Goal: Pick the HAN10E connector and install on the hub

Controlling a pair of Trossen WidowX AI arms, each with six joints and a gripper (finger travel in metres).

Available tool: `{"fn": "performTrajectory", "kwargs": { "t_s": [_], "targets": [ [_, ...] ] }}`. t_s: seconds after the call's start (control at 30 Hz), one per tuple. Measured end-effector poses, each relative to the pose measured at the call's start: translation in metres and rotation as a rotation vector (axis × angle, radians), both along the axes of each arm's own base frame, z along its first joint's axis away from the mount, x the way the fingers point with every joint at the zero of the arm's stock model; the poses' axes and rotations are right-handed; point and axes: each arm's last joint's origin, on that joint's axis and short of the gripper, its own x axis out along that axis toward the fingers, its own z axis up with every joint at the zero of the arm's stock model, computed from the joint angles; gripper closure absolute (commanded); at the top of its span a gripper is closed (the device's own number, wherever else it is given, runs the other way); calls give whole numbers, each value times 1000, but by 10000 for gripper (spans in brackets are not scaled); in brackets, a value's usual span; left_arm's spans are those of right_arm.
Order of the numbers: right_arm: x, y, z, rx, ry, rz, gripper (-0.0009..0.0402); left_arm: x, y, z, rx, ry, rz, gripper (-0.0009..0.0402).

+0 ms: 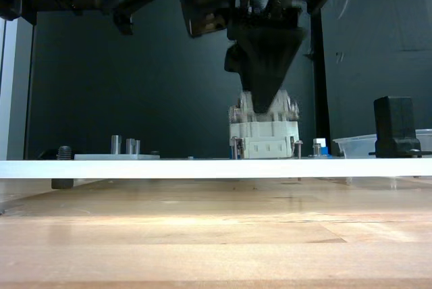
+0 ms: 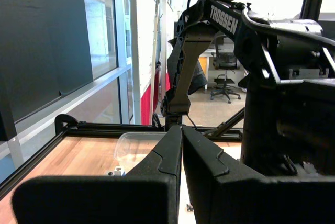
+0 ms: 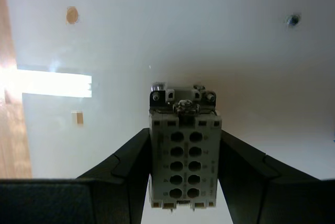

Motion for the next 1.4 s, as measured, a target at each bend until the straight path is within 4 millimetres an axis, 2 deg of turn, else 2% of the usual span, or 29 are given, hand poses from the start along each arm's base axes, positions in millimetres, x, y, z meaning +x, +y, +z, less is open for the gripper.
{"fn": "performTrajectory", "kwargs": {
  "t_s": [0.33, 0.43, 0.53, 0.7, 0.87, 1.0, 1.2, 1.4],
  "targets": [
    [1, 1, -3, 14, -8, 6, 329, 0, 0, 0, 0, 0, 0, 393],
    [0, 1, -2, 15, -10, 9, 317, 0, 0, 0, 0, 0, 0, 393],
    [0, 1, 0, 17, -16, 11, 281, 0, 0, 0, 0, 0, 0, 393],
    [-2, 1, 4, 21, -28, 16, 198, 0, 0, 0, 0, 0, 0, 393],
    [-4, 1, 18, 41, -68, 29, 116, 0, 0, 0, 0, -1, 0, 393],
    [-7, 0, 24, 42, -75, 27, 76, 0, 0, 0, 0, -1, 0, 393],
    [-18, -4, 43, 32, -114, 19, 71, 0, 0, 0, 0, 0, 0, 393],
    [-46, -14, 65, 12, -227, 34, 107, 0, 0, 0, 0, 0, 0, 393]
  ]
}}
